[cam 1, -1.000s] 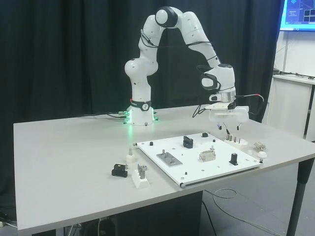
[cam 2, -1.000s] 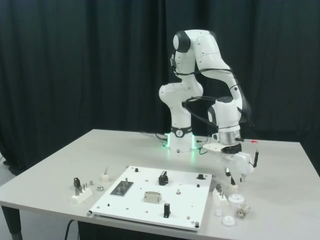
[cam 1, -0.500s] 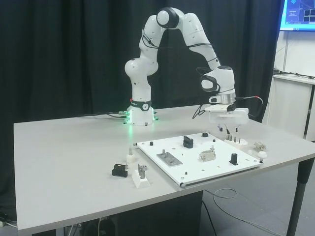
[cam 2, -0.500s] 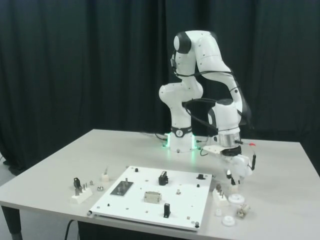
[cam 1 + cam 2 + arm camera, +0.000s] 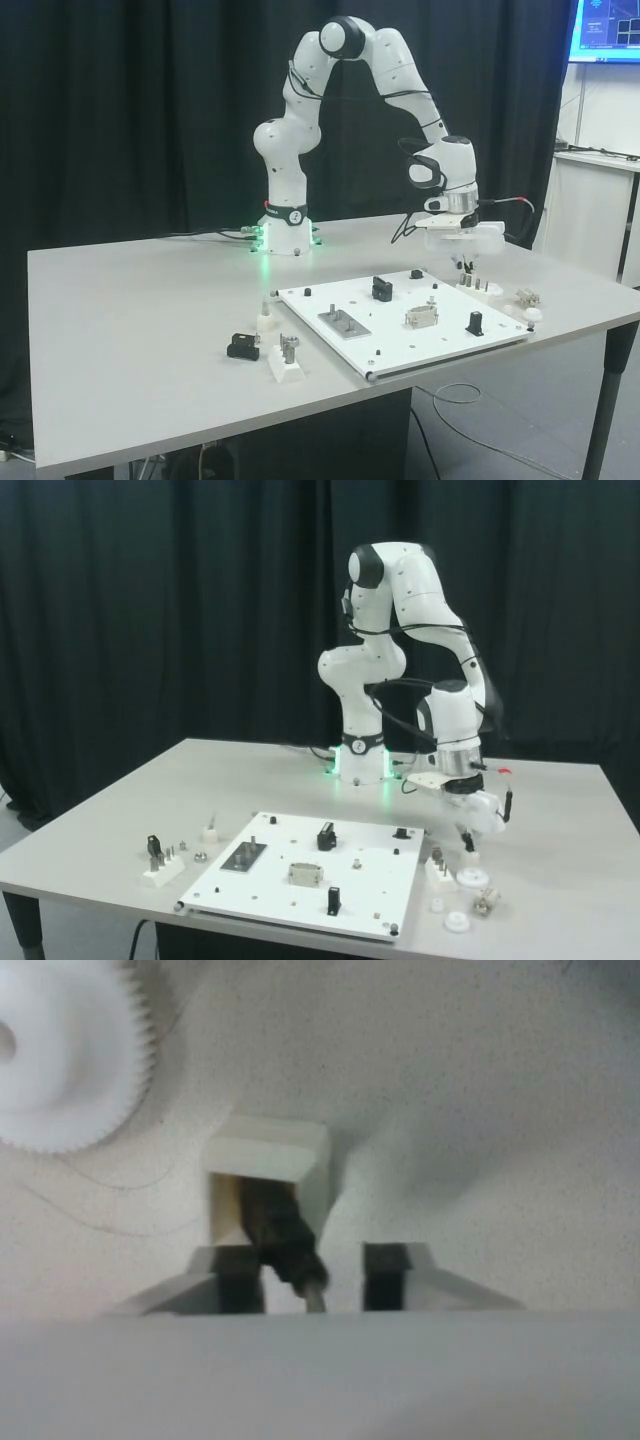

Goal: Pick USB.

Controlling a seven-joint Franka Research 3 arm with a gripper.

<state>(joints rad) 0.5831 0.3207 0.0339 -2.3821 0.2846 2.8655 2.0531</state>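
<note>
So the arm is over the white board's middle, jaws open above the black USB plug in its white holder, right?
Not quite. The first room view shows the gripper past the white board's far corner, over the grey table, not over its middle. The jaws are open around the black USB plug in its white holder.

- white board (image 5: 400, 322) lying near the table's (image 5: 140, 320) front edge, carrying small black and grey fittings
- white gear (image 5: 60, 1055) near the table's right edge
- black curtain (image 5: 150, 600) behind the table's rear edge
</note>
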